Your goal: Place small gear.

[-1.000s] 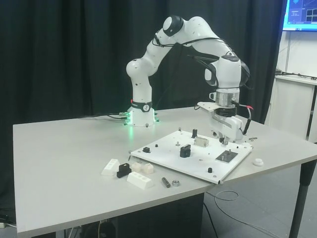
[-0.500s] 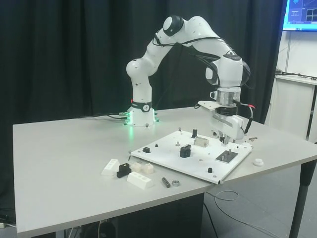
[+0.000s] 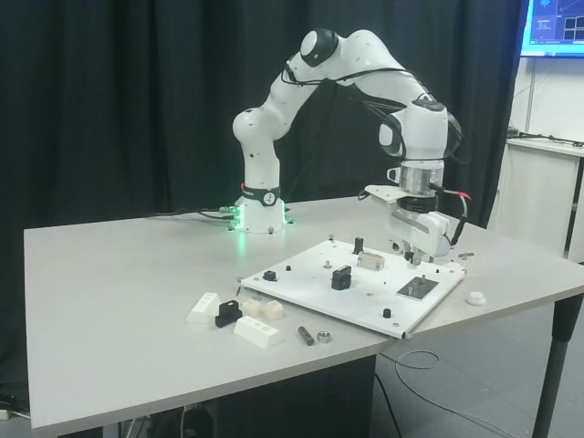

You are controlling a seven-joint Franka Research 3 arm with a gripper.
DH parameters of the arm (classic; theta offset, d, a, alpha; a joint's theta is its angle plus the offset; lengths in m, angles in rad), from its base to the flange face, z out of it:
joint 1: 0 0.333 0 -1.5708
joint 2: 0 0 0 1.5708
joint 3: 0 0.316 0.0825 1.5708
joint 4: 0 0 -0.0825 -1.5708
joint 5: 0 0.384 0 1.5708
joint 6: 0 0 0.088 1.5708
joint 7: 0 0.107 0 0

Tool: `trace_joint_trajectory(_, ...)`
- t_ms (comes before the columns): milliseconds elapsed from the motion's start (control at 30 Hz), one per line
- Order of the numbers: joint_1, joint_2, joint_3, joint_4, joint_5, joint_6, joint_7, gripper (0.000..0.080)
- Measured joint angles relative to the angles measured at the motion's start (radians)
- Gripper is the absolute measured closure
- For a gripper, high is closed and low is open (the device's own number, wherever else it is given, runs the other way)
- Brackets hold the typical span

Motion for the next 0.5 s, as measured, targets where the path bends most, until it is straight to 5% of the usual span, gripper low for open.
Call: trace_joint_trajectory(500, 0.002, 0.0, 0.0, 0.002, -0.013, 0.0, 0.0, 0.0662)
